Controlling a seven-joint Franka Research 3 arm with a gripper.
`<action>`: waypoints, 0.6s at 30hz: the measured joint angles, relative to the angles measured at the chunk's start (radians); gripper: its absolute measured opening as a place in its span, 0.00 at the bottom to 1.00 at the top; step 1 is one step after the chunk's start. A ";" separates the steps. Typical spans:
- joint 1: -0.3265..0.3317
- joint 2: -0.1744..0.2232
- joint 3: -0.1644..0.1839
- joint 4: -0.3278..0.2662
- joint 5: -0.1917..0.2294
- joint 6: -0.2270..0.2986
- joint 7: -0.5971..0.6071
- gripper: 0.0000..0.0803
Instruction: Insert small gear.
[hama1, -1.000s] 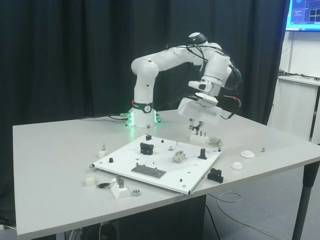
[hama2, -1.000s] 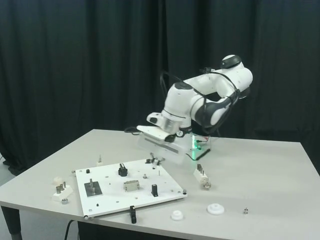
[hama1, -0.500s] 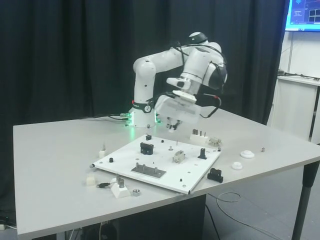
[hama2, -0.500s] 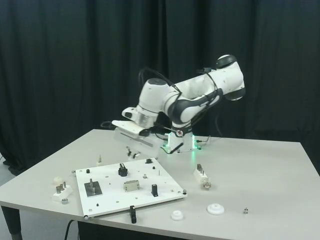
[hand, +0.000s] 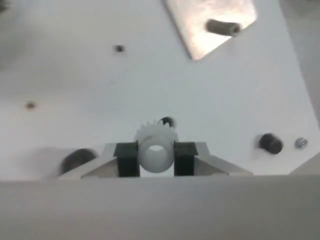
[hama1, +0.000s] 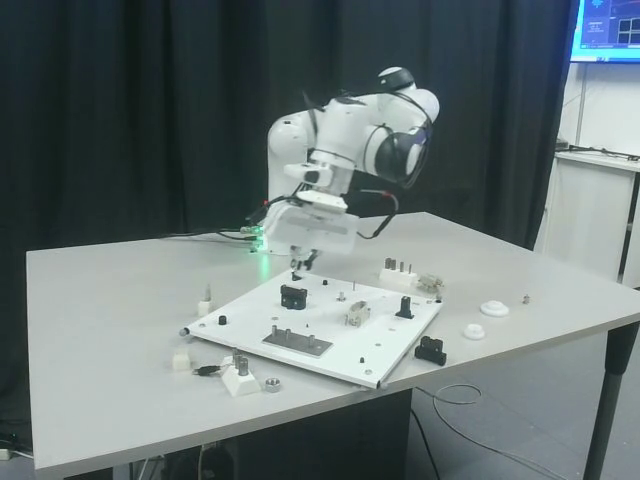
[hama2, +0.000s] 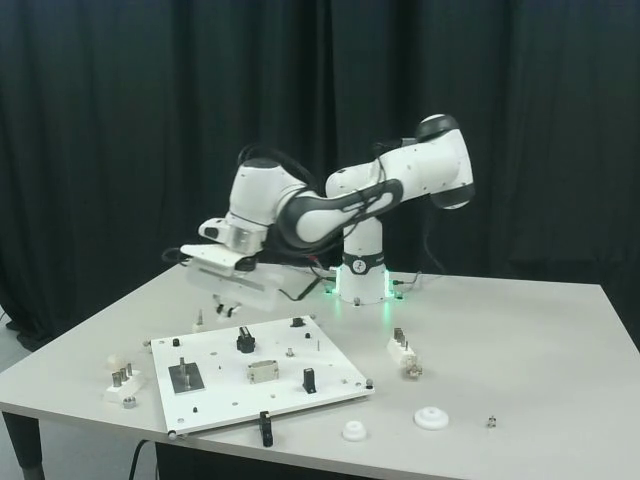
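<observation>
1. White small gear (hand: 156, 149) sits pinched between my gripper (hand: 156, 159)'s two nearly closed black pads (hand: 127, 159), bore facing outward for mounting.
2. I carry it above the white board (hama1: 390, 345)'s far edge, clear of its pegs.

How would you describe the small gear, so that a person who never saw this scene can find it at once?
Start at the white assembly board on the grey table, then look at the end effector above its far side. The small gear is the white toothed wheel with a centre hole, clamped between the black pads; the other white gears lie loose on the table.
</observation>
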 joint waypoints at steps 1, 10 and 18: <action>-0.015 0.005 0.003 0.004 0.015 0.000 -0.019 0.18; -0.152 0.026 0.049 0.071 0.093 -0.008 -0.130 0.18; -0.258 0.041 0.072 0.157 0.126 -0.072 -0.169 0.18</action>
